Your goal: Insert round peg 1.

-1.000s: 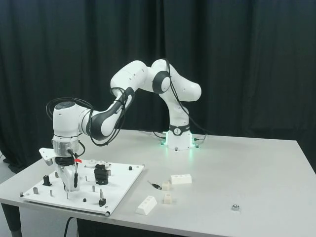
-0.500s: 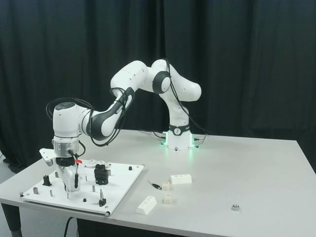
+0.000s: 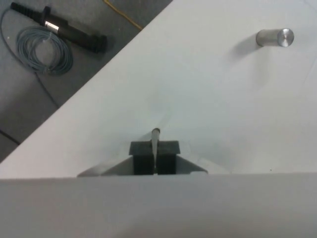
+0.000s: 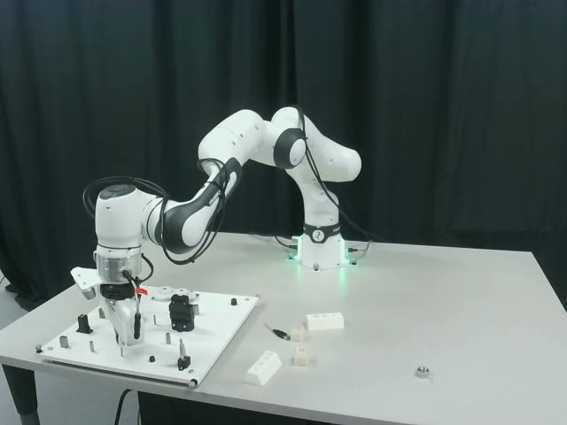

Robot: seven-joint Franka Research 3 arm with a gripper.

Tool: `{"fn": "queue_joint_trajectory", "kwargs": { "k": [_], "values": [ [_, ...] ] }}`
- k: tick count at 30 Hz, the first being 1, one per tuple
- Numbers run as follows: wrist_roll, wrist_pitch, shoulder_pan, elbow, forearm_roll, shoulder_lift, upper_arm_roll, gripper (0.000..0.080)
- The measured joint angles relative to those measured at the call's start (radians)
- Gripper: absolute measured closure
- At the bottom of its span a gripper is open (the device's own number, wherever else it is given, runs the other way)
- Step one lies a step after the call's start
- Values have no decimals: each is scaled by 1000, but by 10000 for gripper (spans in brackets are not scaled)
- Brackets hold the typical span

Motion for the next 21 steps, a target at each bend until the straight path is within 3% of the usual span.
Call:
{"fn": "queue_joint_trajectory", "kwargs": {
  "k": [11, 12, 17, 18, 21],
  "values": [
    [-25, -5, 22, 7, -7, 0, -29, 788],
    [-25, -6, 25, 8, -7, 0, -32, 220],
    [-26, -14, 34, 17, -8, 0, -44, 220],
    [-26, -17, 35, 19, -8, 0, -45, 57],
    [-26, -25, 38, 27, -8, 0, -47, 57]
  ]
}}
